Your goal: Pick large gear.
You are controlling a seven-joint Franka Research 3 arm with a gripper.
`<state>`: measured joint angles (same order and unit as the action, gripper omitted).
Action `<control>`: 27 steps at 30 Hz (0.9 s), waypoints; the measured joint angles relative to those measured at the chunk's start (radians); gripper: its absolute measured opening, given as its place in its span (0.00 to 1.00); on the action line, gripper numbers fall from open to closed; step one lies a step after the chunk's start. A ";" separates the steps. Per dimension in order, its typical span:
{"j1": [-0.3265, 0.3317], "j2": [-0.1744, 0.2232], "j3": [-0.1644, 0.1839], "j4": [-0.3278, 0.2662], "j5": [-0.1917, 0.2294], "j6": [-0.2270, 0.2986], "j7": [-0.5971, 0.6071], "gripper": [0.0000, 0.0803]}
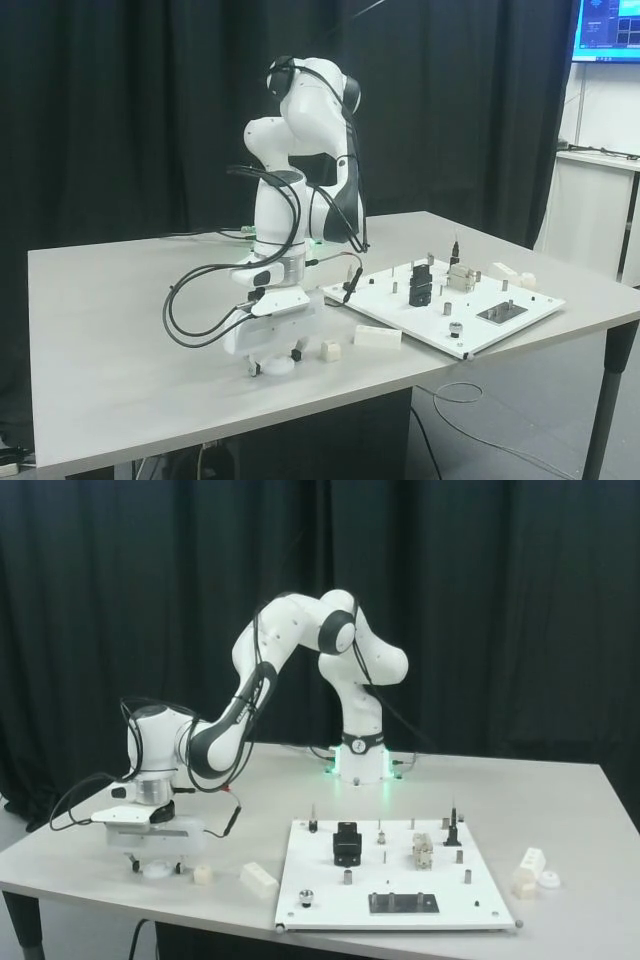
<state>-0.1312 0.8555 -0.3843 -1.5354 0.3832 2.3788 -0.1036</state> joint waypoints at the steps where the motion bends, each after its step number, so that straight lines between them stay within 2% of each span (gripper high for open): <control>1: 0.000 0.001 0.000 0.002 0.003 -0.001 -0.001 1.00; 11: -0.001 0.006 0.000 0.009 0.013 -0.003 -0.002 1.00; 12: -0.001 0.006 0.000 0.009 0.014 -0.003 -0.002 0.86; 17: -0.002 0.008 0.000 0.011 0.018 -0.003 -0.002 0.86; 18: -0.002 0.008 0.000 0.012 0.018 -0.003 -0.002 0.74; 27: -0.002 0.008 -0.001 0.031 0.020 -0.010 -0.001 0.74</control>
<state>-0.1331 0.8635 -0.3851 -1.5040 0.4036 2.3693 -0.1044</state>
